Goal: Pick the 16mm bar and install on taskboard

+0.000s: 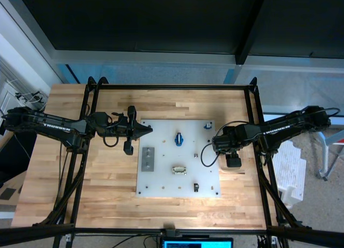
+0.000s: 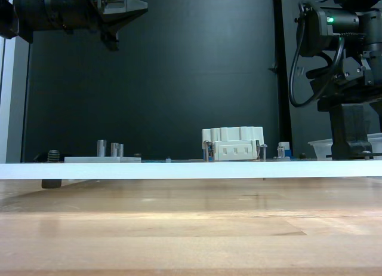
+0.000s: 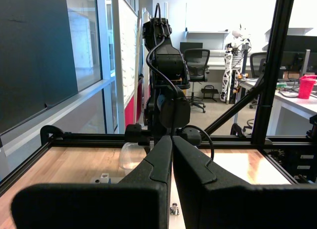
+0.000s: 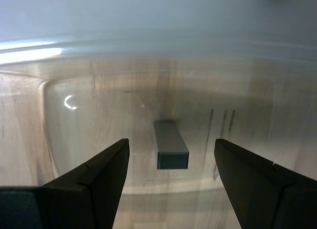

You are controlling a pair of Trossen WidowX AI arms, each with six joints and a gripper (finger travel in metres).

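1. We are at the pick step. The right gripper (image 1: pixel 233 163) points down into the clear tray (image 4: pixel 89 105), which sits just beside the right edge of the taskboard (image 1: pixel 161 178).
2. The 16mm bar (image 4: pixel 171 148) lies flat on the tray floor, alone, between our right fingers (image 4: pixel 106 167) and touching neither.
3. The right jaws stand wide, with room on both sides of the bar, and they hold nothing.
4. The left gripper (image 1: pixel 146 130) hovers high above the board's left edge with its jaws pressed together and empty. We judge it parked.
5. Next, we judge, the right arm must drop straight down until the tips straddle the bar, then close squarely across it without scraping the tray wall.
6. Installation on the board has not begun. The grey two-hole block (image 1: pixel 147 158) looks the likely seat.
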